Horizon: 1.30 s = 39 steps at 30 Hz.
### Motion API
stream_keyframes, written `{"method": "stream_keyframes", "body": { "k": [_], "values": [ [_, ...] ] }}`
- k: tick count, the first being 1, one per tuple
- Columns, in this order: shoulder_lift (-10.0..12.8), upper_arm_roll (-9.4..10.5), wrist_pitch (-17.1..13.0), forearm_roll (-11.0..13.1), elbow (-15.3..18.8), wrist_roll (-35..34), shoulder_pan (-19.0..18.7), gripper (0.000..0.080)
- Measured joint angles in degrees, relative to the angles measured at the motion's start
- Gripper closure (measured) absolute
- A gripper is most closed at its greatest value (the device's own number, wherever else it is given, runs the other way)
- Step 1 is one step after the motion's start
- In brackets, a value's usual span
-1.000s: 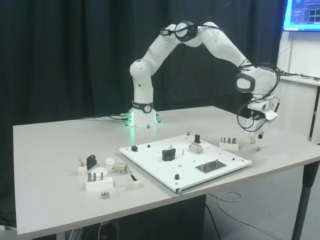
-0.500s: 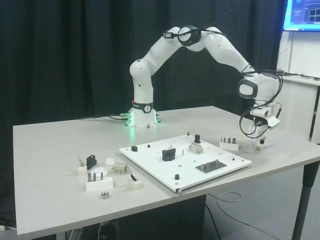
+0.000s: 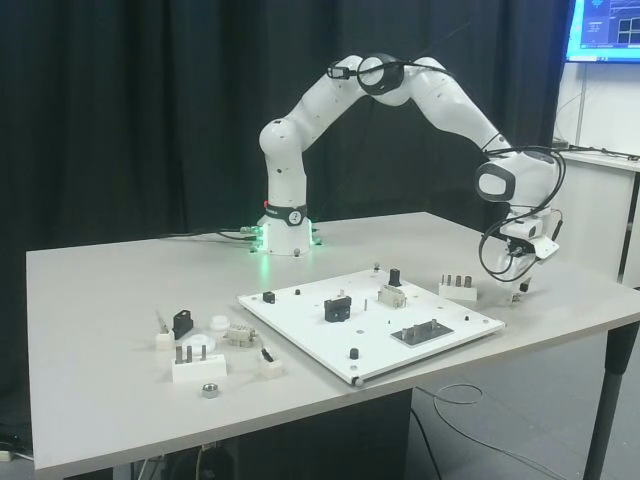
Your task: Pick BNC.
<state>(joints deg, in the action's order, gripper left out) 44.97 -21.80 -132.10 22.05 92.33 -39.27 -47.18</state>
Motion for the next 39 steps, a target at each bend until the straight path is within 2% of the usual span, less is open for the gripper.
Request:
{"method": "stream_keyframes", "body": {
  "k": [15, 16, 24, 25, 30, 31, 39],
  "values": [
    [1.1, 0.00, -1.1, 0.0, 0.0, 0.0, 0.0, 0.0003],
    [1.1, 0.00, -1.1, 0.0, 0.0, 0.0, 0.0, 0.0116],
    [1.1, 0.00, -1.2, 0.0, 0.0, 0.0, 0.1, 0.0116],
    [1.1, 0.00, -1.2, 0.0, 0.0, 0.0, 0.1, 0.0462],
    [1.1, 0.00, -1.2, 0.0, 0.0, 0.0, 0.1, 0.0462],
    [1.1, 0.00, -1.2, 0.0, 0.0, 0.0, 0.1, 0.0622],
    [1.1, 0.03, -1.0, 0.4, -0.5, -0.1, 0.1, 0.0622]
  ]
}}
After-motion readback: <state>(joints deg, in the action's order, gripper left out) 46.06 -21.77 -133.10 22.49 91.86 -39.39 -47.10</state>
